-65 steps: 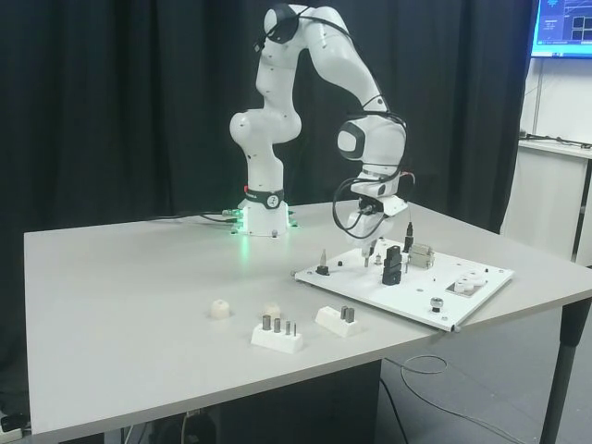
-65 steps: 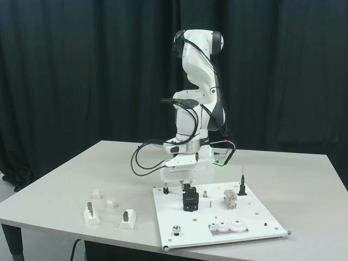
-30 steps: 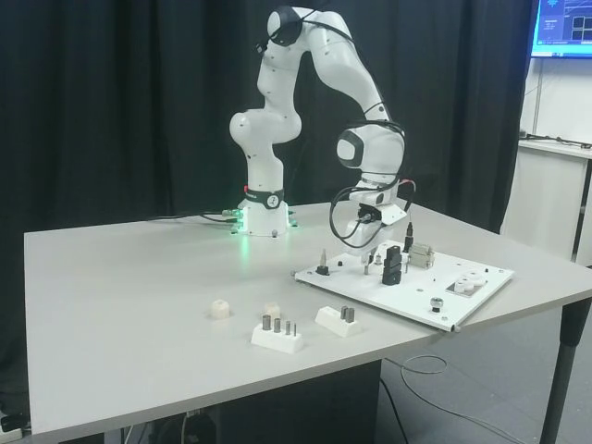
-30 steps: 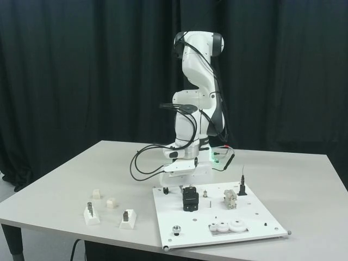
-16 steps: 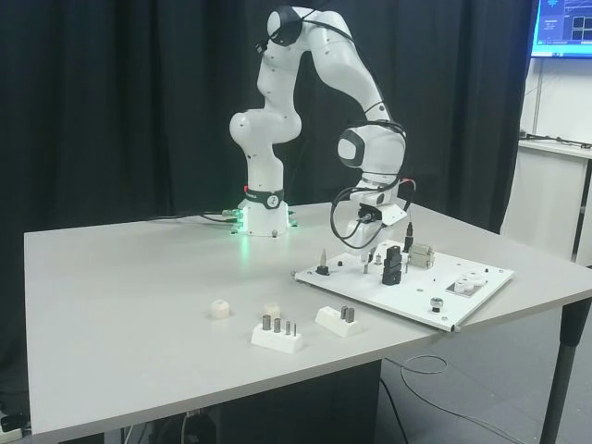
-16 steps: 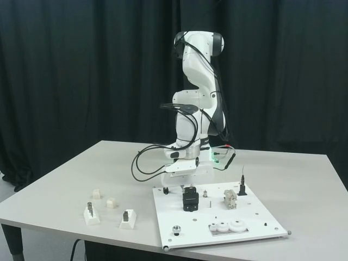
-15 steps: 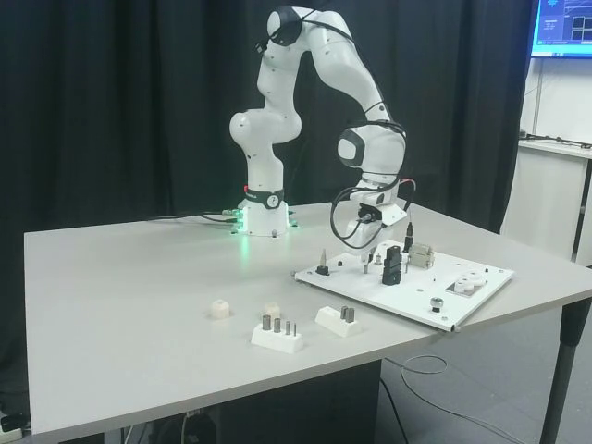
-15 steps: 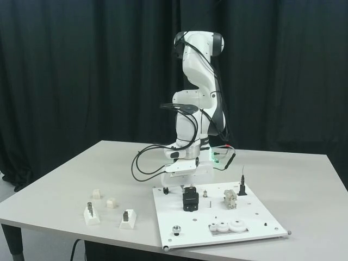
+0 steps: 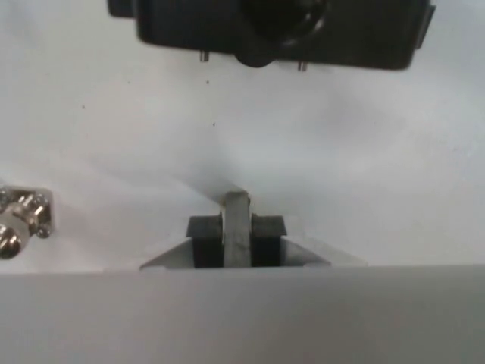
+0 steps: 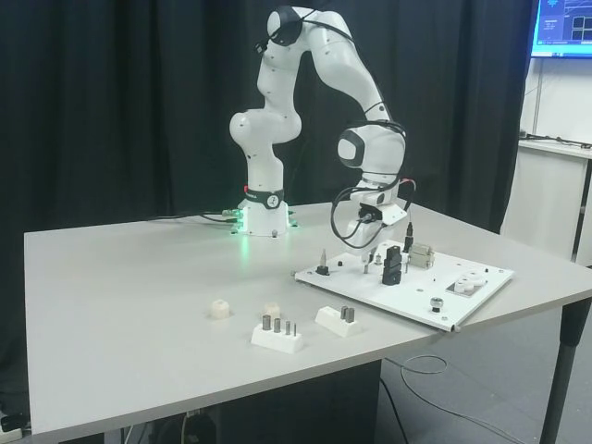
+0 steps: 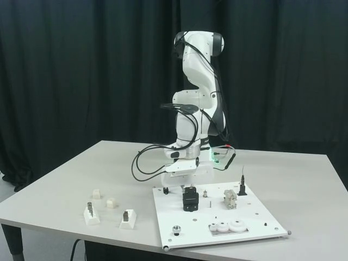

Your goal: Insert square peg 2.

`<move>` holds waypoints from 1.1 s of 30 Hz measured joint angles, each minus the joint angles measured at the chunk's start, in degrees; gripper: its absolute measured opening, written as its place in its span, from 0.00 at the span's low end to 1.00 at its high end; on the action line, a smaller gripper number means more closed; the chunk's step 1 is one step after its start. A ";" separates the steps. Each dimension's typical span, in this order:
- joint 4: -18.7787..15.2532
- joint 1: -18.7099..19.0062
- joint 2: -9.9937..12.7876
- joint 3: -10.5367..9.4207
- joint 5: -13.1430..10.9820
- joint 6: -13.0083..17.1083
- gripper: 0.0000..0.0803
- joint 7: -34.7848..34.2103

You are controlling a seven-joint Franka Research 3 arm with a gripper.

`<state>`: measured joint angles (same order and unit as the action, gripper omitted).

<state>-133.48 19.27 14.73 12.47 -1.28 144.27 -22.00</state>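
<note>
Wrist view: the end effector (image 9: 237, 235) is clamped on the square peg (image 9: 236, 227), a grey bar held upright between two black fingers (image 9: 204, 239). The peg's tip meets the white assembly board (image 9: 341, 167). A black fixture (image 9: 273, 30) stands on the board beyond the peg, and a metal connector (image 9: 23, 220) sits off to one side.

First room view: the white arm (image 10: 314, 65) reaches down to the board's (image 10: 481, 291) rear portion, on the grey table (image 10: 120, 296). The end effector (image 10: 370, 242) is low over the board beside the black fixture (image 10: 392, 265). Two white peg holders (image 10: 277, 335) rest on the table, apart from the board.

Second room view: the end effector (image 11: 182, 182) sits just behind the black fixture (image 11: 190, 199); the peg is hidden here.
</note>
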 joint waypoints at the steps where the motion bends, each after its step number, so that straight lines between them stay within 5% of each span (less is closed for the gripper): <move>1: -0.03 0.00 0.00 -0.03 0.00 0.14 0.09 0.00; 33: -1.98 -0.05 -1.05 -0.02 0.75 1.64 0.09 -1.21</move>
<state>-135.46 19.22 13.68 12.45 -0.54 145.91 -23.20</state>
